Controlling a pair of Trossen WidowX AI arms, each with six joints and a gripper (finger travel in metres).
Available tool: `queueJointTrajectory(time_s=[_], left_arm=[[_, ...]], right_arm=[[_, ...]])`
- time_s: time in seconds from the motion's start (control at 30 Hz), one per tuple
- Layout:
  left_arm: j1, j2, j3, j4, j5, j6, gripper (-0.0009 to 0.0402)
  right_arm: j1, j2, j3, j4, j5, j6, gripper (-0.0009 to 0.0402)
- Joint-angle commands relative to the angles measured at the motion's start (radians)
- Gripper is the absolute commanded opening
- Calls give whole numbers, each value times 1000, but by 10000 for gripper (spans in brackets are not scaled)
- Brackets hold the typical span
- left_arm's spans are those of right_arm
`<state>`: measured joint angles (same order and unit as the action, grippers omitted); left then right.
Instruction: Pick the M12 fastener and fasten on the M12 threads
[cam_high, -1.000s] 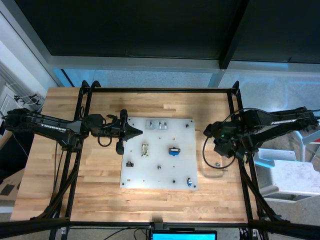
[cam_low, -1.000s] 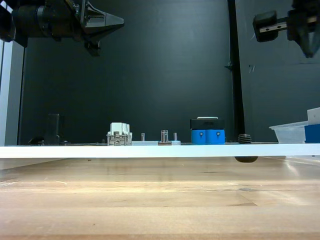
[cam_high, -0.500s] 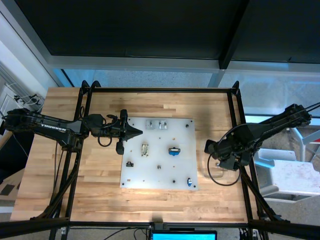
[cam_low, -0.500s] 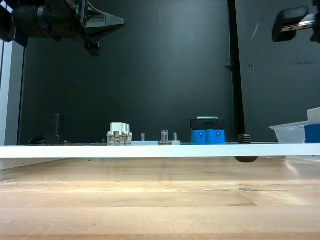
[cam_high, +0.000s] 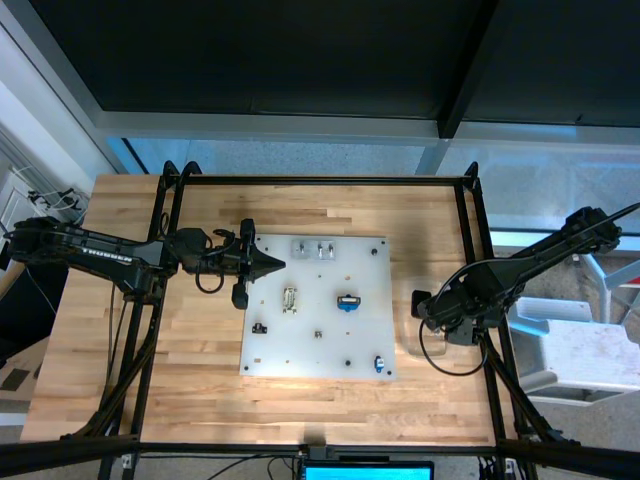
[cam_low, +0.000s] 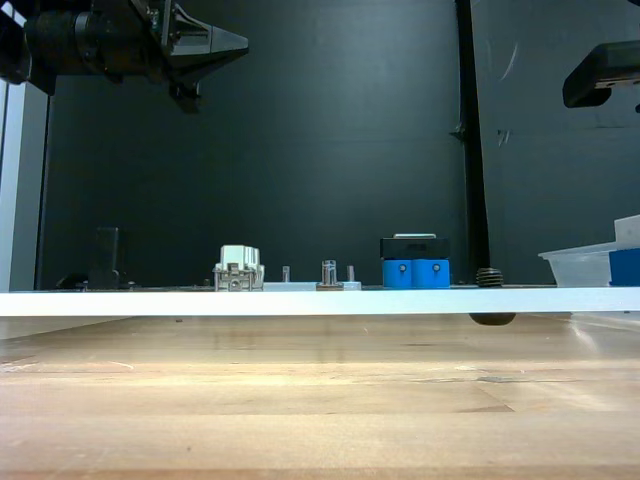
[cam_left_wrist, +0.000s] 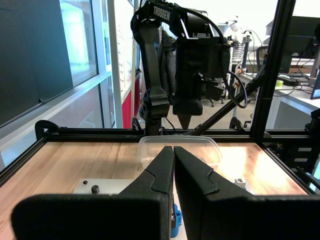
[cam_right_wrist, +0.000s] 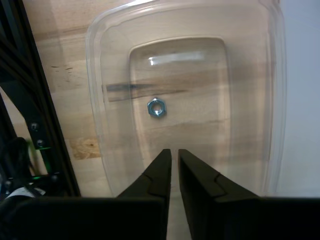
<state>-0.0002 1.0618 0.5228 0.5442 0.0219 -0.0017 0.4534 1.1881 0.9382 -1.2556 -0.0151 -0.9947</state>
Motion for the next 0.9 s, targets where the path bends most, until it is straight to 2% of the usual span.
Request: queueJointTrajectory(time_s=[0.03,0.27,0.47,0.9], left_arm=[[0,0,0,0,0,0,0],[0,0,0,0,0,0,0],[0,0,0,0,0,0,0],[0,0,0,0,0,0,0]], right_arm=[[2,0,-27,30,0,-48,64],[25,0,-84,113,0,-70,125],[32,21,-138,143,1,-70,157],[51,62,-212,242,0,-70,168]])
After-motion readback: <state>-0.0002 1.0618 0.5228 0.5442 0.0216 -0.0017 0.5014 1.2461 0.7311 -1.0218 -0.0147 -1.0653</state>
